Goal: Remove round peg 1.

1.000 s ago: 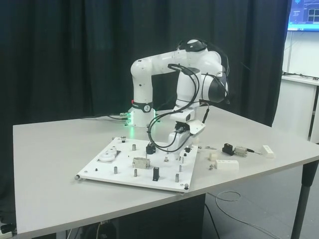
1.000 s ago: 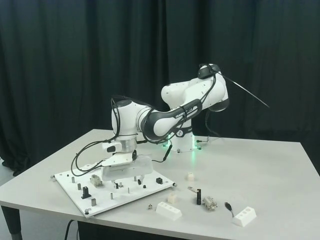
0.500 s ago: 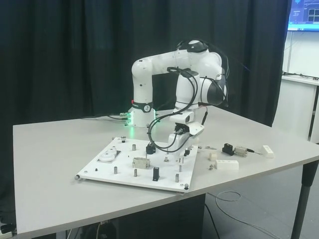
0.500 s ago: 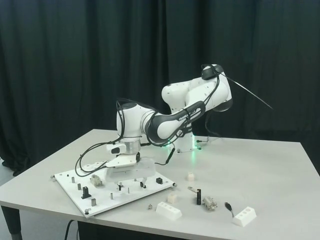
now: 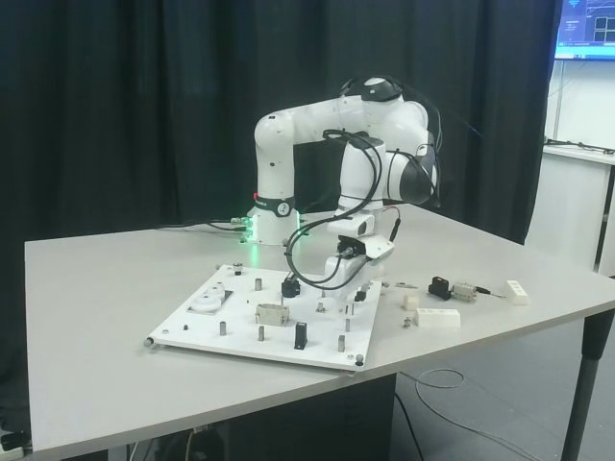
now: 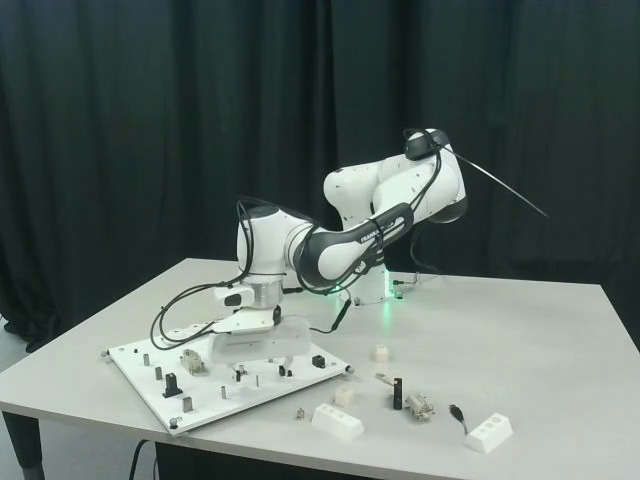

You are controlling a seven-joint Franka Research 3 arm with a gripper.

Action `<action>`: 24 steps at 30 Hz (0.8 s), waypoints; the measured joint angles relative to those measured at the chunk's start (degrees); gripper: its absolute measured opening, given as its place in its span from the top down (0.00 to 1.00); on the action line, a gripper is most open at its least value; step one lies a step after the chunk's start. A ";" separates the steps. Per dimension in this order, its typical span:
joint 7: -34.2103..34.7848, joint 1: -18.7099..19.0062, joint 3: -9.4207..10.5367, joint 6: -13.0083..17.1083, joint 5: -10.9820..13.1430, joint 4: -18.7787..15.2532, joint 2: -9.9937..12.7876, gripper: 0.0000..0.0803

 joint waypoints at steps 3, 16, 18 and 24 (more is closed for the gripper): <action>0.00 -0.10 0.16 0.46 0.24 0.00 0.00 0.00; 0.00 -1.13 1.04 1.52 1.32 0.61 0.00 0.00; 0.00 -1.33 1.11 1.51 1.34 0.79 0.00 0.00; 0.00 -1.73 1.23 1.44 1.34 1.23 0.00 0.00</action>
